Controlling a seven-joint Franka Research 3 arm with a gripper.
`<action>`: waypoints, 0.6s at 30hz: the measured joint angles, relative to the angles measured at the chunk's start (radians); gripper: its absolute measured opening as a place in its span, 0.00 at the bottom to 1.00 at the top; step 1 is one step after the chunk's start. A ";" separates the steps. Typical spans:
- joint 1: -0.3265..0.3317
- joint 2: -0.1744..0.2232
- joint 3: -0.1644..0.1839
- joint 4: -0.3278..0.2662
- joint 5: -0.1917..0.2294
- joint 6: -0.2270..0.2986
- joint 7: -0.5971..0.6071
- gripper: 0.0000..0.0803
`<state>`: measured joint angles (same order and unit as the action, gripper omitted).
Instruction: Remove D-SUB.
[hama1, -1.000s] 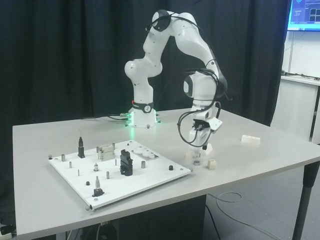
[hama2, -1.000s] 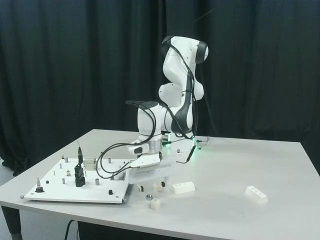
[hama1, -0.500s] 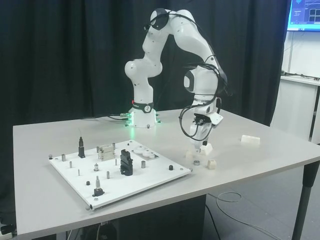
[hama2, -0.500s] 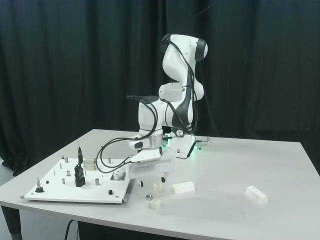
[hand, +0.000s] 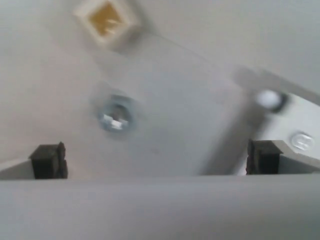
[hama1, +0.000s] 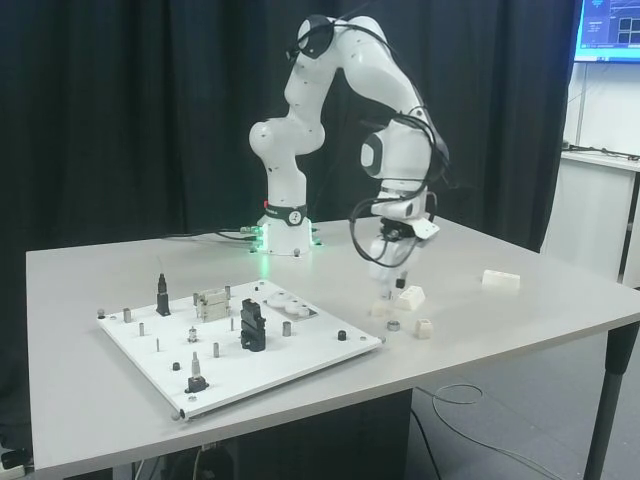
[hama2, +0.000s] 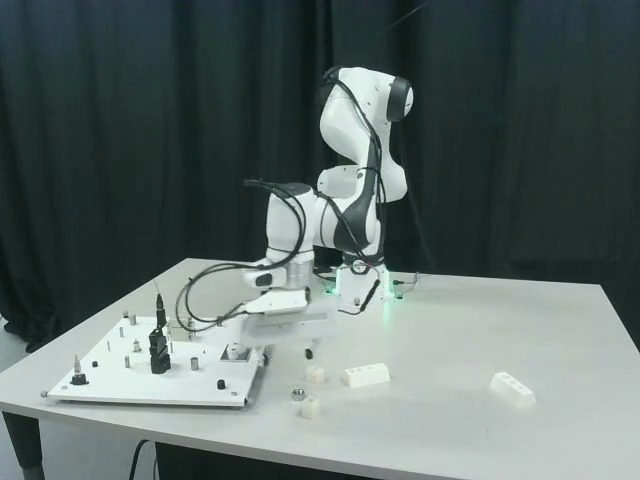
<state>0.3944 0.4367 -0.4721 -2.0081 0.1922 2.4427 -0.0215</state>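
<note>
- While the gripper (hand: 155, 160) hangs above the grey table (hama1: 520, 310), its two black fingertips (hand: 48, 161) stand wide apart with nothing between them.
- Directly beneath the gap, slightly toward one fingertip, a small metal nut (hand: 116, 116) lies on the table.
- Just past the nut sits a small white cube (hand: 106, 17) with a recessed face.
- Under the other fingertip lies a corner of the white assembly board (hama1: 300, 350), a screw head (hand: 301, 141) showing there.
- Farther off, well apart from the jaws, the D-SUB (hama1: 211, 302) sits on the board's far side, still seated, beside a black upright connector (hama1: 251, 327).
- Beyond the jaws on the opposite side, a white block (hama1: 501, 280) rests alone.
</note>
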 joint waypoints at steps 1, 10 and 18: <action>-0.003 0.000 -0.007 0.004 -0.010 0.000 0.000 1.00; -0.072 0.000 -0.055 0.053 -0.064 -0.016 0.001 1.00; -0.177 0.000 -0.056 0.118 -0.067 -0.061 0.001 1.00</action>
<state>0.2179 0.4366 -0.5277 -1.8904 0.1253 2.3813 -0.0205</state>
